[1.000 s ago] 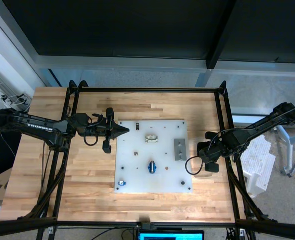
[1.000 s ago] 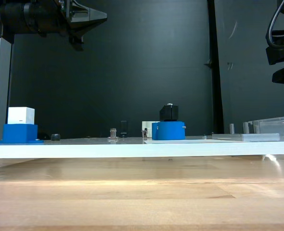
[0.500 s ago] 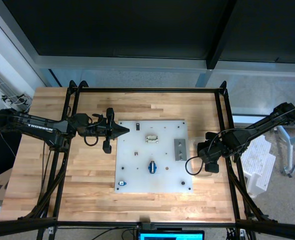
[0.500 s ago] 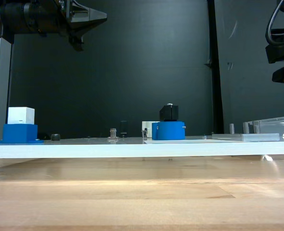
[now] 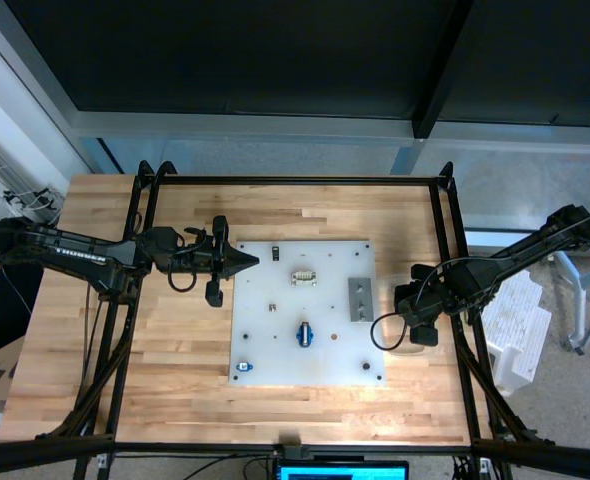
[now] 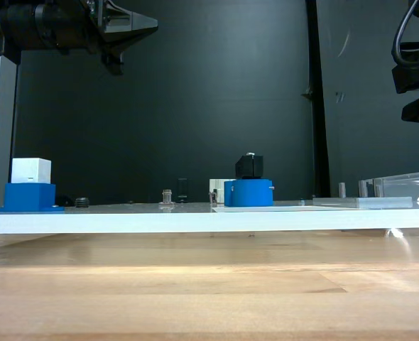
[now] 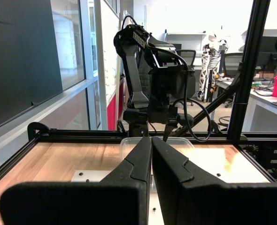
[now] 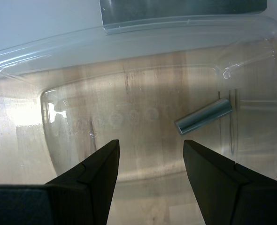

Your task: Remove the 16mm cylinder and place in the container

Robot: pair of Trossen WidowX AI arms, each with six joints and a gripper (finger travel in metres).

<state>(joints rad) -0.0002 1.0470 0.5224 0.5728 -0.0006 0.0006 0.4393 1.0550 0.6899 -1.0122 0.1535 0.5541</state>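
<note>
My right claw [image 8: 150,145] hung released above the container [image 8: 129,29], its two fingers [image 8: 98,164] spread wide and gripping nothing. Beyond them the 16mm cylinder [image 8: 204,116] lay on its side on the clear floor of the tub, slanted and apart from both fingers. Through the plastic, the wood grain of the table [image 5: 175,350] showed beneath the peg.

From above, the container stood on the table just beside the right edge of the white board [image 5: 275,345], near the grey block [image 5: 360,298] mounted on that side of the board. Whether tub and board touched I could not tell. The blue connector [image 5: 303,335] stood upright toward the near middle of the board, well apart from the tub.

My left claw [image 7: 151,140] was clenched, its fingers pressed flat against each other with nothing between them. It hung high over the table at the board's left edge, pointing across toward my right arm and well apart from the container.
</note>
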